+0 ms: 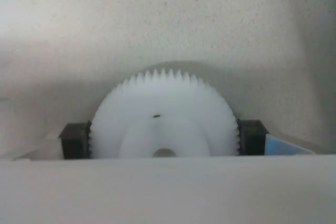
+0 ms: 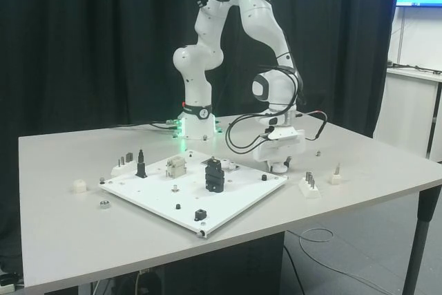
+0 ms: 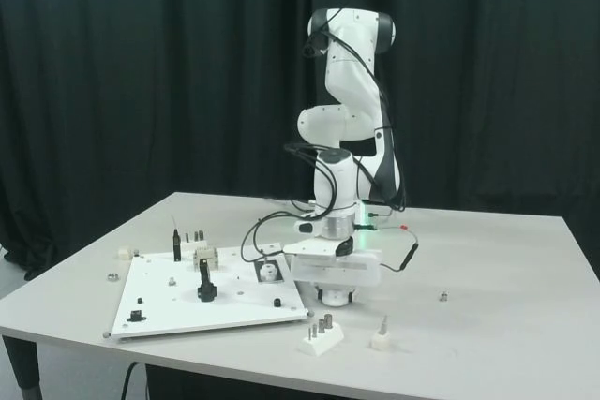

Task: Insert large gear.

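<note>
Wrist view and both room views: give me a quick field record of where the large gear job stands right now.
large gear: white, toothed, clamped between the two black fingers
end effector: low over the grey table, beside the white board's edge
white board: carries black and grey fixtures
insertion: not yet done, gear not on the board
small pin holder: on the table near the end effector
</note>
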You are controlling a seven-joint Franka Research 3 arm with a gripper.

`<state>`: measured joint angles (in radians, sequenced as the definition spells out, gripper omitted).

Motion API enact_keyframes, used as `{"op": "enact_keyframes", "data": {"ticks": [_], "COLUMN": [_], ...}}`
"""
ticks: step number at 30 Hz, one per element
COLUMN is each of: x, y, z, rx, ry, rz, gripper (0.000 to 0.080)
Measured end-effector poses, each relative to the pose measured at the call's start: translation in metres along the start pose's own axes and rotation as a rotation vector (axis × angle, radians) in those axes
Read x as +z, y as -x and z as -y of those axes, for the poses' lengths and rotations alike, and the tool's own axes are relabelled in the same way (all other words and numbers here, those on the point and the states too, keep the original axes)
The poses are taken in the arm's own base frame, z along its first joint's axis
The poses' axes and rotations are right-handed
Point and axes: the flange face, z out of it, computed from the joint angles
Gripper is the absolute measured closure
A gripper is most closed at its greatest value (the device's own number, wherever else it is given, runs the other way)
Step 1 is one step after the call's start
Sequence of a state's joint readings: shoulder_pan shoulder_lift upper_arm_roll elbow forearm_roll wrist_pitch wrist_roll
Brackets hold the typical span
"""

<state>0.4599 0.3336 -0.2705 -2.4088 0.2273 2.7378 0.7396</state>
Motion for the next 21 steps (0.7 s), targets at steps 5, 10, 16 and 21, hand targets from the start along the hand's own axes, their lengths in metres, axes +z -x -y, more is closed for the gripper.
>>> {"op": "enact_keyframes", "data": {"ticks": [5, 10, 16, 21], "x": [-0.006, -0.01, -0.014, -0.017], "y": [0.0, -0.001, -0.002, -0.005], "z": [0.001, 0.001, 0.0, -0.001], "rx": [-0.009, -0.016, -0.026, -0.053], "ry": [-0.004, -0.006, -0.008, -0.007], "rz": [0.004, 0.008, 0.013, 0.018], "gripper": [0.0207, 0.0207, 0.0209, 0.0209]}}
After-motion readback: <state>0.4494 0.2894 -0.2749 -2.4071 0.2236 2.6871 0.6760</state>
